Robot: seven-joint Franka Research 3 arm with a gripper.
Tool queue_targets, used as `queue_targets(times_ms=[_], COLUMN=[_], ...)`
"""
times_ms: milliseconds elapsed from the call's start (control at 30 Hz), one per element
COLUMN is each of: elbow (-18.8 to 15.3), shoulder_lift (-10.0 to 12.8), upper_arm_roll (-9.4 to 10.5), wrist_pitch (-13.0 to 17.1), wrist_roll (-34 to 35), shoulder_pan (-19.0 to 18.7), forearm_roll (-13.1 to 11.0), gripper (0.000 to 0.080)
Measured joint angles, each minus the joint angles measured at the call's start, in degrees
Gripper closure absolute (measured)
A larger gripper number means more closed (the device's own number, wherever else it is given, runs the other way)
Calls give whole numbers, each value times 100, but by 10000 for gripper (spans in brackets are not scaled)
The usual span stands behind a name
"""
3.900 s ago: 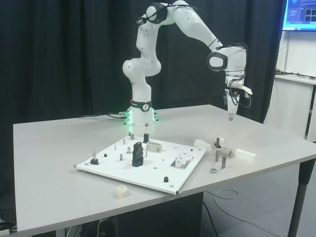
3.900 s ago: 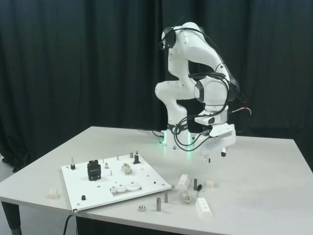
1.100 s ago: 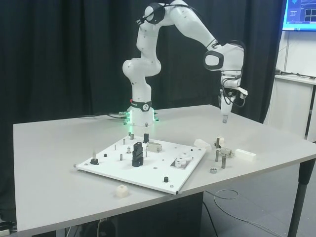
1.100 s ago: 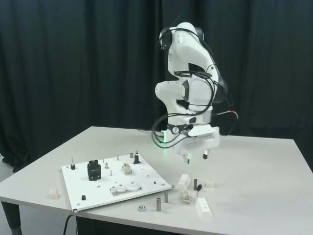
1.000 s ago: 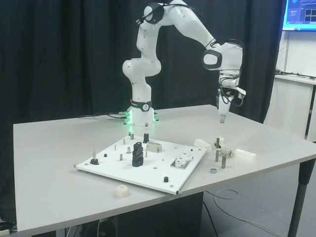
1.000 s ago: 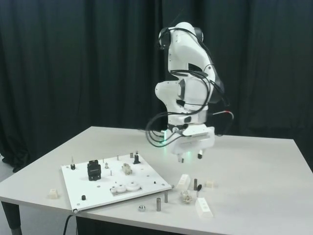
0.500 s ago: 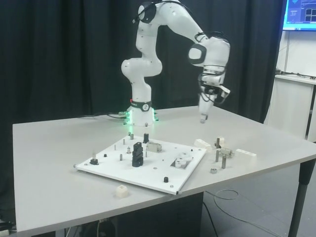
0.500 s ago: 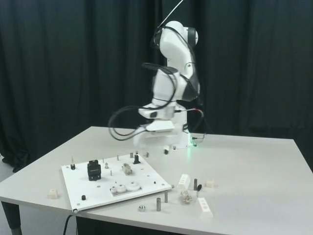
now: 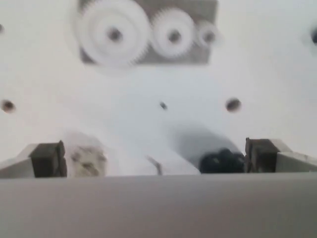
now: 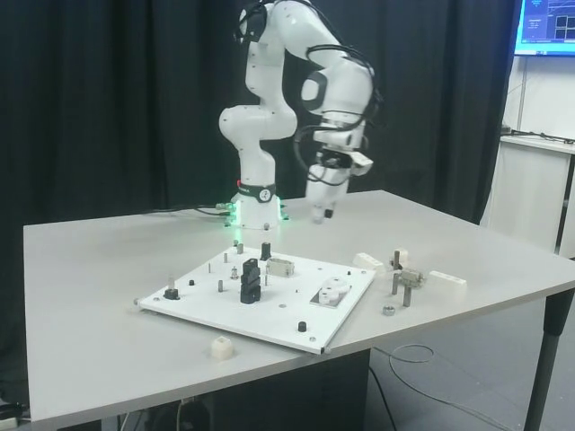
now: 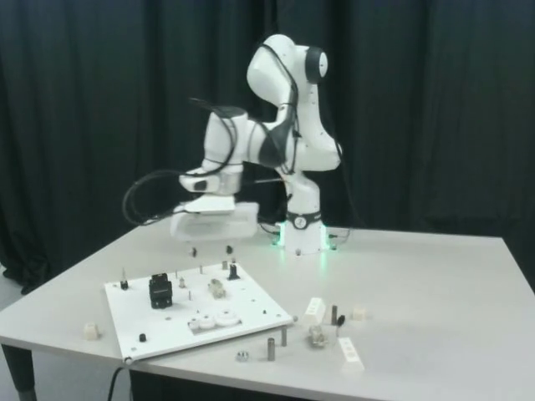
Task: Remove D-SUB.
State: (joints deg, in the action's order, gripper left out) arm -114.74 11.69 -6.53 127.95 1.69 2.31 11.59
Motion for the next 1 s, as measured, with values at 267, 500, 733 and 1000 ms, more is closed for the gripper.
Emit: queue_targets(times_ms=[267,500,733,1000], elbow=[2,30,182,375], shoulder_lift=[67,246,525,808], upper_arm_roll=[-290,-626,-908,-1081], wrist_pitch=[209,487,560,556], wrist_roll=[-506,-1095,-2021,-2627], shoulder_pan=[305,484,614,675], forearm_roll=[-21,-260,-904,-1590], gripper=[3,3,3,3])
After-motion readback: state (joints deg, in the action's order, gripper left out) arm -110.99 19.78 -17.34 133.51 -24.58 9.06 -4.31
